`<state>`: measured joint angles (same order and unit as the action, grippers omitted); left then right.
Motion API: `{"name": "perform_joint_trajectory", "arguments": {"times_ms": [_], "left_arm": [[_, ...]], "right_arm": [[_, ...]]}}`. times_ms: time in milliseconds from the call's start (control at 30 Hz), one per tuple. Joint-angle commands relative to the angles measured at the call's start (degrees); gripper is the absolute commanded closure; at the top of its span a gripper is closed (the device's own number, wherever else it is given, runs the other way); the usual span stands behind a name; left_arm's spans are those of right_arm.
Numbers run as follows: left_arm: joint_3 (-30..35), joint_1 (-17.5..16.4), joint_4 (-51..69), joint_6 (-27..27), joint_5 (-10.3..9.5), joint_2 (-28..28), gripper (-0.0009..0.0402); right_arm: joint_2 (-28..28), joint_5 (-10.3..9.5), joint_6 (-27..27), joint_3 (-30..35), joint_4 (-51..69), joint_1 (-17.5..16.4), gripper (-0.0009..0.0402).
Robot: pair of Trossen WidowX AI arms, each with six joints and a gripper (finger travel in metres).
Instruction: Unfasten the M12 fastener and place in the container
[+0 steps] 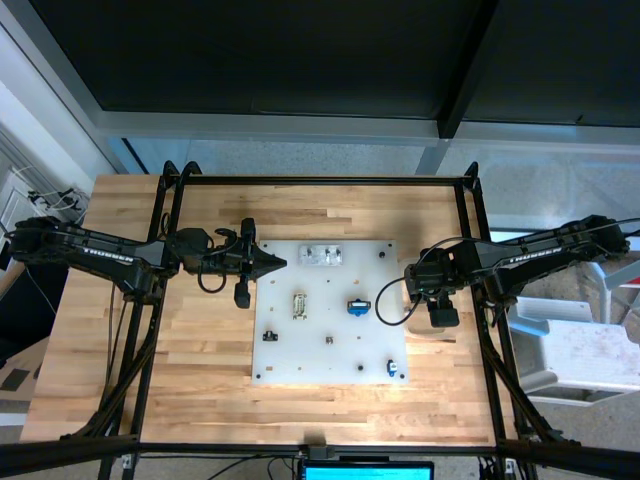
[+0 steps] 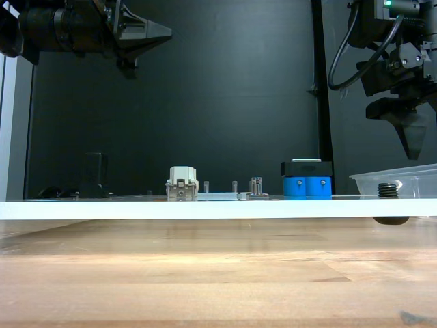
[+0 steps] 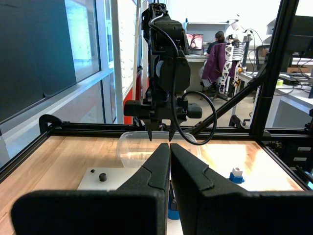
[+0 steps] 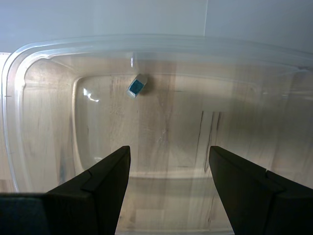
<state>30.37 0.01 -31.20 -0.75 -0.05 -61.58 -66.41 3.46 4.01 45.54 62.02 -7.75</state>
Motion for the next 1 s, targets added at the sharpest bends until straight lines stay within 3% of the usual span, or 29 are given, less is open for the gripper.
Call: {"name": "perform_joint_trajectory", "arguments": {"times_ms": [33,1000], "left_arm": [[0.00,-0.02,0.00,0.00,0.00,-0.02,0.0393],[0.00,0.00,0.00,0.00,0.00,-0.02,0.0393]], "right_arm": [[0.00,0.00,0.02,0.02,-0.24,-0.02,0.0169],[0.00,-0.02,0.02,0.02,-1.27,-0.02,0.0169]]}}
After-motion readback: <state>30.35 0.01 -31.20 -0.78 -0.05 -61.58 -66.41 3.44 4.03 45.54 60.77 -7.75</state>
